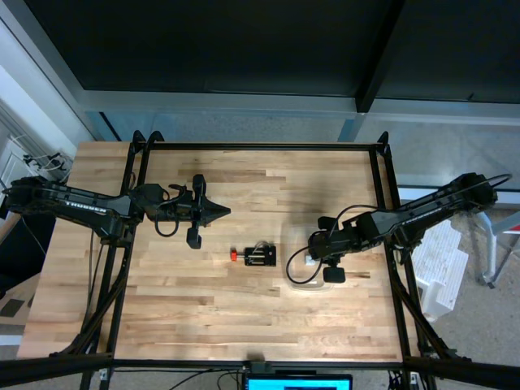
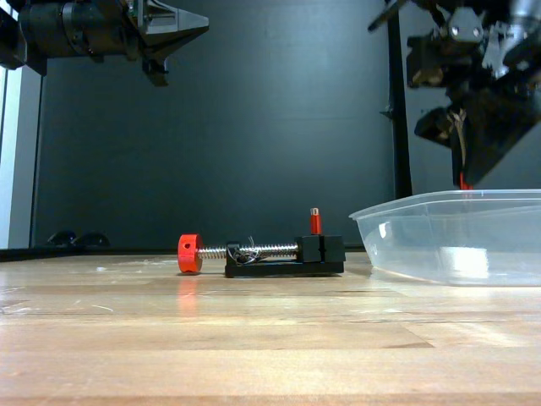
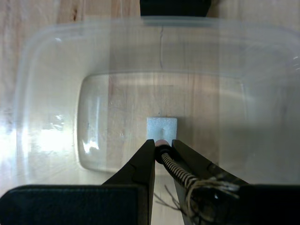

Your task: Pick the RCA connector and install on taskboard

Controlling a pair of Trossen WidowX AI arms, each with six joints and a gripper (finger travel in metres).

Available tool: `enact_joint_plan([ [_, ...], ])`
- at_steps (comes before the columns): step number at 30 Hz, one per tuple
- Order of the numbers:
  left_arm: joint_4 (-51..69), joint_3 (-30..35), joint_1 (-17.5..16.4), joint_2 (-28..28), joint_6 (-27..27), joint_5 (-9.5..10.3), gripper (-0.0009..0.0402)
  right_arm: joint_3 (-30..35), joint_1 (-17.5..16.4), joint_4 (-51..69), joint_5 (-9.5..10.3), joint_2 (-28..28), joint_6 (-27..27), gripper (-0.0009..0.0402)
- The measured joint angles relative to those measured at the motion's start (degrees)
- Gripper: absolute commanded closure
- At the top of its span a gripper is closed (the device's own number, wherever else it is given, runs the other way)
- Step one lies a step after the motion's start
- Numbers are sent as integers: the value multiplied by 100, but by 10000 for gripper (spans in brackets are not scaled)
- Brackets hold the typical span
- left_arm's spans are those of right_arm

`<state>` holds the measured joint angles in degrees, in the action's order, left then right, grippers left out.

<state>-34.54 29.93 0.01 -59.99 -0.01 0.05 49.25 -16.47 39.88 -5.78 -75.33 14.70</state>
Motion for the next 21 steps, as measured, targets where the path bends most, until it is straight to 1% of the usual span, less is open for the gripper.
enact_joint_plan([
  [6, 2, 0, 0, 0, 0, 0, 393, 411, 0, 457, 0, 13, 0, 393],
  [13, 0, 2, 0, 0, 0, 0, 393, 455, 2, 494, -2, 13, 0, 393],
  [16, 2, 2, 0, 0, 0, 0, 393, 455, 52, 468, 2, 9, 0, 393],
  [17, 2, 0, 0, 0, 0, 0, 393, 455, 83, 444, 9, 0, 0, 393],
  [19, 0, 0, 0, 0, 0, 0, 393, 455, 155, 378, 103, -22, -9, 393],
  [21, 0, 2, 0, 0, 0, 0, 393, 455, 221, 286, 136, -63, -7, 393],
])
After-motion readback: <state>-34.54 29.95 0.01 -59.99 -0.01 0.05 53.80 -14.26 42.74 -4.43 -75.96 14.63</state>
